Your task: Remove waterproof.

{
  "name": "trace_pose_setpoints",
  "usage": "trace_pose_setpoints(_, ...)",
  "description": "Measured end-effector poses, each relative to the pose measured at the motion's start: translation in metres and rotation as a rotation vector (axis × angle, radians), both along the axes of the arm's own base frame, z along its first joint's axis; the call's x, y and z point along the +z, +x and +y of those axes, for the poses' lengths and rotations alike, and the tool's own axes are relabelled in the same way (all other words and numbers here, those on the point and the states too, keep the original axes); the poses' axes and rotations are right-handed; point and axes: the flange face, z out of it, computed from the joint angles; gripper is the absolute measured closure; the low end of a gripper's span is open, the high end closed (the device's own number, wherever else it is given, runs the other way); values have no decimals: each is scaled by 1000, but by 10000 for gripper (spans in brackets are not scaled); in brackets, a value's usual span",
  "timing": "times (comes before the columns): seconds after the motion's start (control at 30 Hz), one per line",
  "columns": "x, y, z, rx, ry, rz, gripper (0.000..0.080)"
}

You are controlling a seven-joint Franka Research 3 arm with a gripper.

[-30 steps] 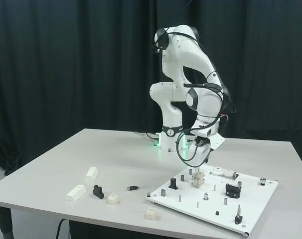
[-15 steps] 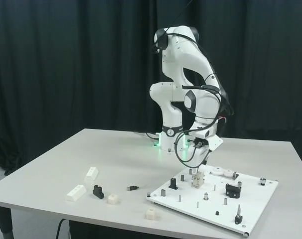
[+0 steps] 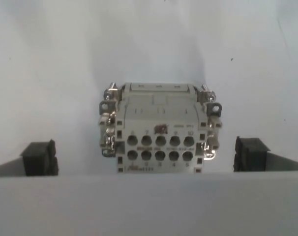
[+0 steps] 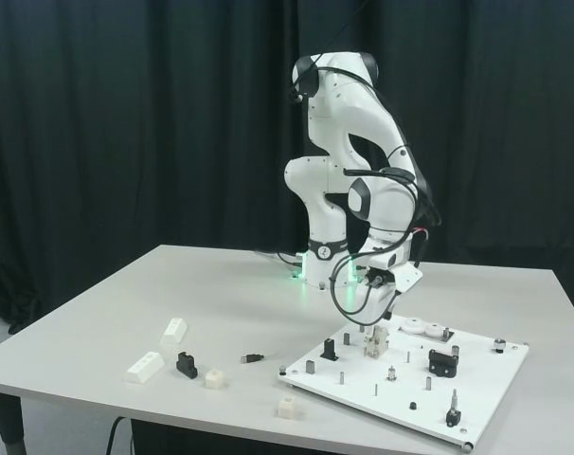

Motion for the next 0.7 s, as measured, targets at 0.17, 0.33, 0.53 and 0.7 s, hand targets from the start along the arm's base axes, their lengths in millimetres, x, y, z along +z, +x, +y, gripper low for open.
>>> trace_pose_setpoints(0.17, -3, 1, 0, 4, 2, -4, 3)
trace_pose_setpoints(0.33, -5, 2, 0, 8, 3, -8, 3)
trace_pose_setpoints(0.53, -8, 2, -1, 13, 0, -8, 3)
trace_pose_setpoints(0.7, -9, 2, -1, 14, 1, -9, 3)
